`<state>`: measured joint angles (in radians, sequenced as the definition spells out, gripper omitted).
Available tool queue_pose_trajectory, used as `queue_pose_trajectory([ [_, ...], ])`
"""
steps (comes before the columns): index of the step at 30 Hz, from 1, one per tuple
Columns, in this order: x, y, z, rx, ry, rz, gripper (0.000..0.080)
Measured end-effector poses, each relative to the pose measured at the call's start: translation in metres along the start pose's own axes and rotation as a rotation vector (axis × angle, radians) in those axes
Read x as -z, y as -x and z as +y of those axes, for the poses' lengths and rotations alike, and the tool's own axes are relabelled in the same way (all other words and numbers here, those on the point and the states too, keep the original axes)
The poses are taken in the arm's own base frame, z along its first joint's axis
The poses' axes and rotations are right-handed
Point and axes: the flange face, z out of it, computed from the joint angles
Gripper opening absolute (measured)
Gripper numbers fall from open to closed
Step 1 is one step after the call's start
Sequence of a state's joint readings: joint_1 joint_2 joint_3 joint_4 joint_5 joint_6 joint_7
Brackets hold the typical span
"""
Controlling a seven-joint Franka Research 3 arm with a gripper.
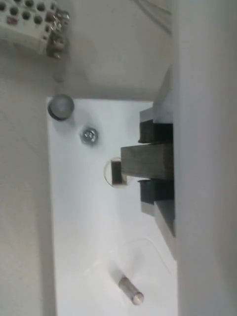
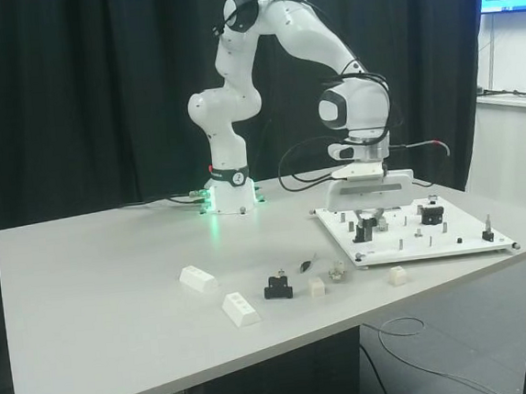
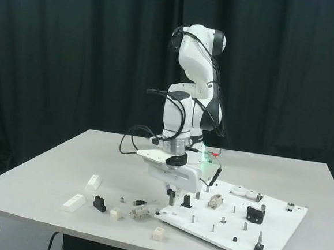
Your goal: Place square peg 4.
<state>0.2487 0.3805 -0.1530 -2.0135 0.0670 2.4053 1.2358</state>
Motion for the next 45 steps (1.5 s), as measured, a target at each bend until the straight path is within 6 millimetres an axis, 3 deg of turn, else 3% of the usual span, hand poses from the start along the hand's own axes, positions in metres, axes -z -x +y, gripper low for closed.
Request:
queue_pose_trajectory([
  [9, 0.008, -0.021, 0.006, 0.021, 0.013, 0.058, 0.0153],
  [20, 0.011, -0.07, 0.031, 0.076, 0.075, 0.105, 0.0153],
  [35, 0.002, -0.155, 0.094, 0.15, 0.126, 0.09, 0.0153],
  [45, -0.007, -0.195, 0.131, 0.215, 0.082, 0.089, 0.0153],
])
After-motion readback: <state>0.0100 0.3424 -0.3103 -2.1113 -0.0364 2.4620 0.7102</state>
